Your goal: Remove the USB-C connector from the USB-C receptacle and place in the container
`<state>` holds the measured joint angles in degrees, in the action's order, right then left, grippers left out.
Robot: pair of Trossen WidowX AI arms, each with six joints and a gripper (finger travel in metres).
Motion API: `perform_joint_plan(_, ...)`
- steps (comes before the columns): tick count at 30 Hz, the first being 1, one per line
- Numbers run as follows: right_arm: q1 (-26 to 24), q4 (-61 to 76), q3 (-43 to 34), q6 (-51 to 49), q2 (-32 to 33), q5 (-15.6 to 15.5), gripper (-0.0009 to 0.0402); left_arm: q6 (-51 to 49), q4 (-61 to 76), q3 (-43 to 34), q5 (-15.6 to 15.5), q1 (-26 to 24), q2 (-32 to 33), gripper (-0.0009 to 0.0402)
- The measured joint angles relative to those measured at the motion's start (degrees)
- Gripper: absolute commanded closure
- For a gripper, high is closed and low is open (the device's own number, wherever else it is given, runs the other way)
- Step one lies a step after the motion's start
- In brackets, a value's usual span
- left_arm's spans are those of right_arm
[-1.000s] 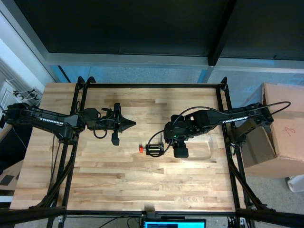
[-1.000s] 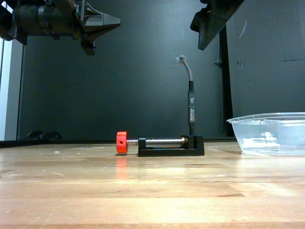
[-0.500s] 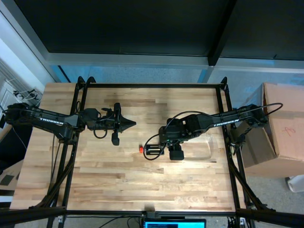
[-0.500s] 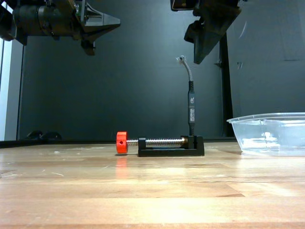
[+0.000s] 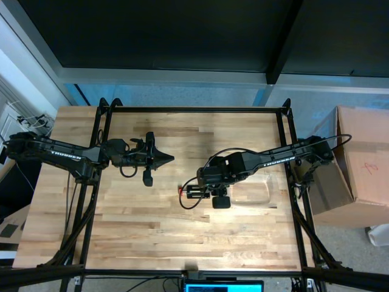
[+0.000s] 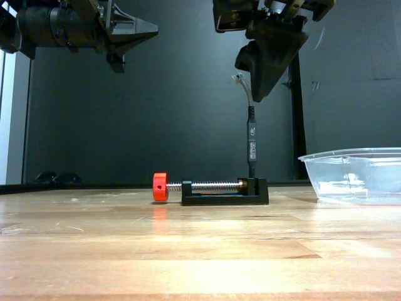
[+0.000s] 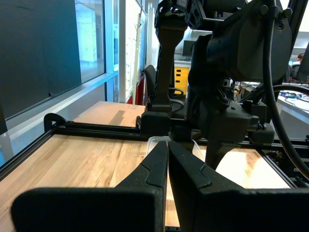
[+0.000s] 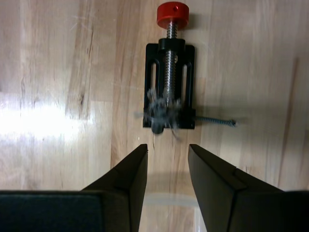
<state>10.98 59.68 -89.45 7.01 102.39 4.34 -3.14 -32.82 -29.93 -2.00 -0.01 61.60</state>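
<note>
The probably light USB-C connector (image 6: 252, 141) stands plugged upright in the receptacle (image 6: 254, 182), best pinched on its stiff body rather than the limp frayed cable (image 8: 159, 116), while the right tool (image 8: 167, 151) hovers released above it and the left tool (image 7: 167, 146) hangs clenched, well apart.

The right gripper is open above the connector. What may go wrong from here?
1. The right gripper, open, hangs above the frayed, bent cable end; it might close on that instead of the USB-C connector body.
2. The connector stands upright in its seat in the clamp, which seems only to rest on the table; pulling may lift the clamp too. The left gripper, shut, hovers high at the left, not holding it.
</note>
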Motion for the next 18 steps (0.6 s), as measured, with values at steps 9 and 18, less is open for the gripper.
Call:
perform_joint_plan(9, 0.00, -2.34, 0.00, 0.00, 3.41, 0.00, 0.0396, 0.02, -0.04, -0.02, -0.02, 0.00, 0.00, 0.0393)
perform_joint_plan(18, 0.00, -4.44, 0.35, -0.22, 3.96, 0.15, 0.0394, 0.00, 0.00, -0.02, -0.02, 0.00, 0.00, 0.0393)
